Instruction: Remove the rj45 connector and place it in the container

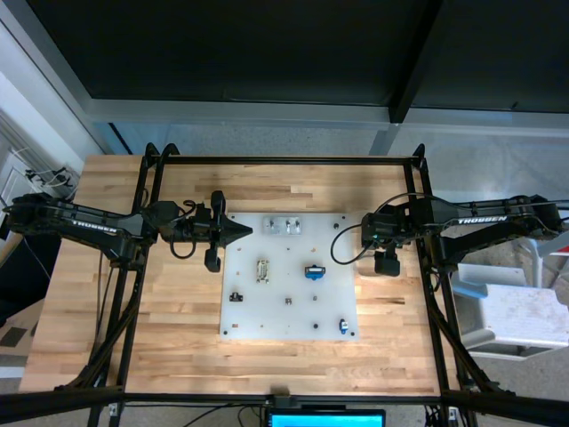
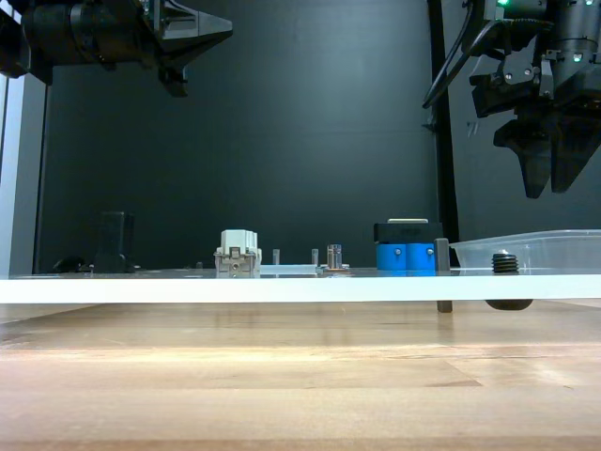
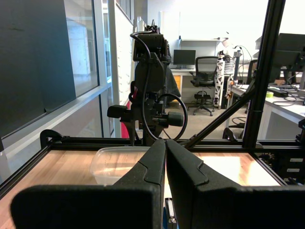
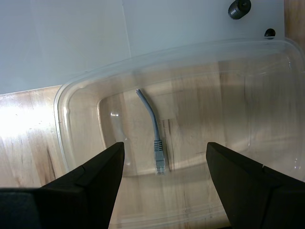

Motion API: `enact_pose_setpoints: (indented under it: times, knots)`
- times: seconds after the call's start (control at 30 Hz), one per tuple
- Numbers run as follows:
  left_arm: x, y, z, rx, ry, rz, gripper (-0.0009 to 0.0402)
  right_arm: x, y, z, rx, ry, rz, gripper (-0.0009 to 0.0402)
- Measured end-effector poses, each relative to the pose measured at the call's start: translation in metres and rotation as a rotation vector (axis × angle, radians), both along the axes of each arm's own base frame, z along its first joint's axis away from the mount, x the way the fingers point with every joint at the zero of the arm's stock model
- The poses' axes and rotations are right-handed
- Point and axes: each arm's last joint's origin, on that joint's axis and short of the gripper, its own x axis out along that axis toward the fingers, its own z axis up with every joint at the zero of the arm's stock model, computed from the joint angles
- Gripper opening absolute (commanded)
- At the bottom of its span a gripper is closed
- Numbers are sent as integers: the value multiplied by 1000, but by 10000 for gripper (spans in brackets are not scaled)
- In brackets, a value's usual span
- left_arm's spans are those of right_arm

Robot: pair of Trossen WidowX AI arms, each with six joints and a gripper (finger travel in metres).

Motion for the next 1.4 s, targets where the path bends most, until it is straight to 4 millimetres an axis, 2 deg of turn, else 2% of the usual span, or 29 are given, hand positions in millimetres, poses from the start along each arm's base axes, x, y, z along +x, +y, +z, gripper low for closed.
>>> enact_pose_setpoints:
  times: [1.4]
  knots:
    - [0,0,0,0,0,0,1,0,-1,0,-28,4,13,240]
